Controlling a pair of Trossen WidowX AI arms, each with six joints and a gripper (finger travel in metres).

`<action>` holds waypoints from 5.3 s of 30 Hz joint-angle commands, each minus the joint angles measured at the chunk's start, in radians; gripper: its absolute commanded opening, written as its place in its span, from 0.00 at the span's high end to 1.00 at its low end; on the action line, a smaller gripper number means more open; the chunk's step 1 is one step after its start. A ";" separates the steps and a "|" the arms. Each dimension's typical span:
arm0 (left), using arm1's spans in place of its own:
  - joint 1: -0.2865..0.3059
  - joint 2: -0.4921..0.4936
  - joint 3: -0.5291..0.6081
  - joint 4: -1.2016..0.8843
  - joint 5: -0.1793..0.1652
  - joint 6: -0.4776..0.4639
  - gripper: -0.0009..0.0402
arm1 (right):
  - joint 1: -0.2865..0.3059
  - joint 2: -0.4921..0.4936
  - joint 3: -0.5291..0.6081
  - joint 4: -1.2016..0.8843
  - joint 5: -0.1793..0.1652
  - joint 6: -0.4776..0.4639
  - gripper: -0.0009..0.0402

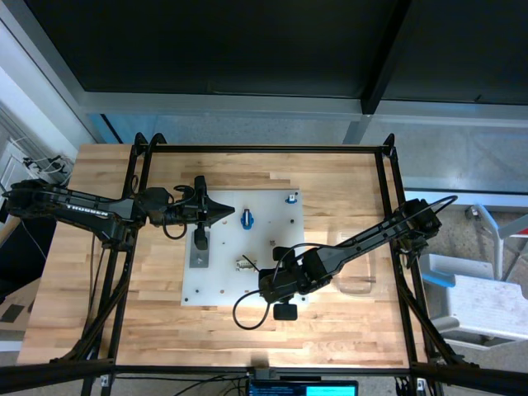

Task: Remove the USB connector from the USB hub and place in the container

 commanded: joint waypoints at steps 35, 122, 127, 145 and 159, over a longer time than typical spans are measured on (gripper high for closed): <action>0.000 0.000 0.000 0.001 0.000 0.000 0.98 | 0.057 -0.181 -0.256 0.266 0.095 0.054 0.98; 0.000 0.000 0.000 0.000 0.000 0.000 0.98 | 0.444 -0.906 -0.878 -0.099 0.037 0.834 0.98; 0.000 0.000 0.000 0.000 0.000 0.000 0.98 | 0.450 -0.922 -0.890 -0.101 0.034 0.835 0.98; 0.000 0.000 0.000 0.000 0.000 0.000 0.98 | 0.452 -0.923 -0.894 -0.109 0.034 0.835 0.86; 0.000 0.000 0.000 0.000 0.000 0.000 0.98 | 0.452 -0.923 -0.894 -0.109 0.034 0.837 0.65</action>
